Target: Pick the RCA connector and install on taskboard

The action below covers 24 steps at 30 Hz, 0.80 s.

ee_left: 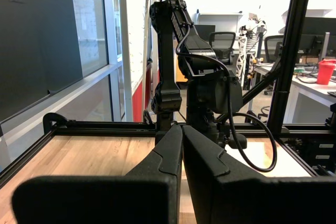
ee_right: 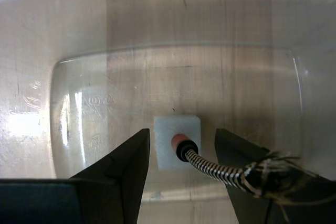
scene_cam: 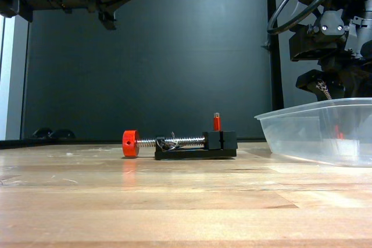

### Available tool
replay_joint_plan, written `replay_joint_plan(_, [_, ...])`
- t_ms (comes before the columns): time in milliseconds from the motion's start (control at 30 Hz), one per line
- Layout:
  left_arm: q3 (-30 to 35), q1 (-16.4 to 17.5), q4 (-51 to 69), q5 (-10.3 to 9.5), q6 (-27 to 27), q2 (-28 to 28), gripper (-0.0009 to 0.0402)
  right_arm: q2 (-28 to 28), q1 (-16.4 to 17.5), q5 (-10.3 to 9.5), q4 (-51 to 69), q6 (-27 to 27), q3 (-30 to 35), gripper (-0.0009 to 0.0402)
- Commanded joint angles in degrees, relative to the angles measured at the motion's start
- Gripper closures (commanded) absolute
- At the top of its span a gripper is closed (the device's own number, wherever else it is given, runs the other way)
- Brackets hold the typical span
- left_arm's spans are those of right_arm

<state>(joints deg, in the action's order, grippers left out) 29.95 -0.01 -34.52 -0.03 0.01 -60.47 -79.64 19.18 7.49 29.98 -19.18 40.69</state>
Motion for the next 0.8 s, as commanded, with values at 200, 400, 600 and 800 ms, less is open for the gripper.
replay_joint_plan(200, [0.0,0.02,-0.02,0.0,-0.02,-0.02,0.0393,0.02,0.0,-0.02,0.13,0.15,0.02,0.0256])
replay_joint_plan(400, [0.0,0.0,-0.02,0.0,-0.02,-0.02,0.0393,0.04,0.04,-0.09,0.13,0.13,0.17,0.0274])
replay_joint_plan(600, [0.0,0.0,-0.02,0.0,-0.02,-0.02,0.0393,0.15,0.11,-0.24,0.15,0.13,0.2,0.0292])
replay_joint_plan(800, [0.0,0.02,0.0,0.0,-0.02,-0.02,0.0393,0.15,0.11,-0.7,0.2,0.13,0.2,0.0312])
